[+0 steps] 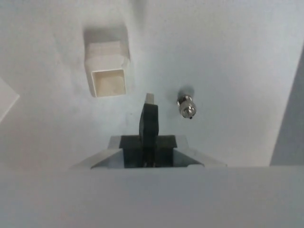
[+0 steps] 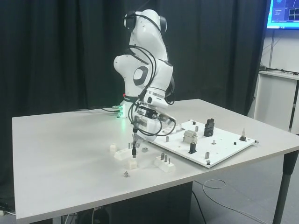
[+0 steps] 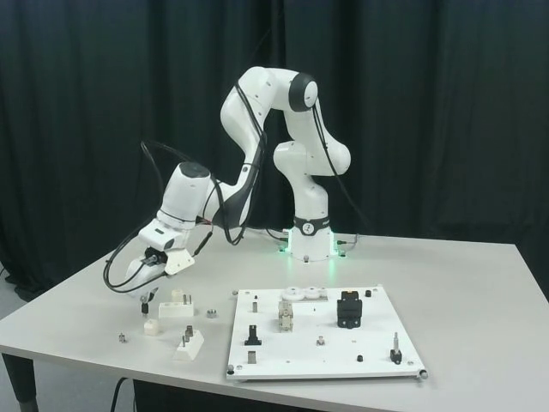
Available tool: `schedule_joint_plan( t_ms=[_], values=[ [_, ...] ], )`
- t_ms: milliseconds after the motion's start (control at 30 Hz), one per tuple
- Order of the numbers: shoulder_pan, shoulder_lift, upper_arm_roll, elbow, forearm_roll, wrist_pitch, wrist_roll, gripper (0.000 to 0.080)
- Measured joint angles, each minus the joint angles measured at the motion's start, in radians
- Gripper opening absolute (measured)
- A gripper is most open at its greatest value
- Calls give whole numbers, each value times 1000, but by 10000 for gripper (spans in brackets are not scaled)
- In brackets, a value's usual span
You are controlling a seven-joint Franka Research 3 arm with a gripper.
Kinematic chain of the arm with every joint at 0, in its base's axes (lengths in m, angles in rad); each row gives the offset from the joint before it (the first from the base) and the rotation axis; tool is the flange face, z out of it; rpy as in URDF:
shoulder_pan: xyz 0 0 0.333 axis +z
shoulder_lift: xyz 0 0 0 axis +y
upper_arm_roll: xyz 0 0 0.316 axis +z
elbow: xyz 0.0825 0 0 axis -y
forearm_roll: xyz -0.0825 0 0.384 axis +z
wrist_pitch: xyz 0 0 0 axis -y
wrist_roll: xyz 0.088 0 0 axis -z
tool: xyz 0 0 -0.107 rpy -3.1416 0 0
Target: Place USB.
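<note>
Your gripper [image 1: 148, 159] has its two fingers closed narrow on the black USB stick with the short metal plug [image 1: 148, 124], and the stick hangs plug-first, its long axis running straight out from between the fingertips toward the grey table [image 2: 60, 149]. What the placing most likely turns on is the small white square socket block with the open top [image 1: 109, 71]: in the wrist view its square mouth lies clear of the plug tip, off to one side and a little ahead, so the stick is not yet over the opening. From the first room view you can see the stick [image 2: 134, 150] held upright above the block [image 2: 132, 164], near but apart from it; the second room view shows the same, with the gripper [image 3: 146, 302] just above the block [image 3: 152, 326]. You will probably need a small sideways shift to line the plug up with the mouth before lowering. A small metal screw-like part [image 1: 186, 107] lies on the table just beside the stick, on the side away from the block; keep clear of it. No brand, label or writing can be read on the stick, the block or the white arm.
</note>
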Motion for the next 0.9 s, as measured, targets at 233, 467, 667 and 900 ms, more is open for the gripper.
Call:
schedule_joint_plan(
  t_ms=[233,467,667,900],
  values=[
    [-4,9,0,0,5,-4,1,51],
    [-5,10,2,0,8,-19,1,51],
    [-5,11,4,0,13,-26,1,51],
    [-5,13,7,0,14,-36,1,51]
  ],
)
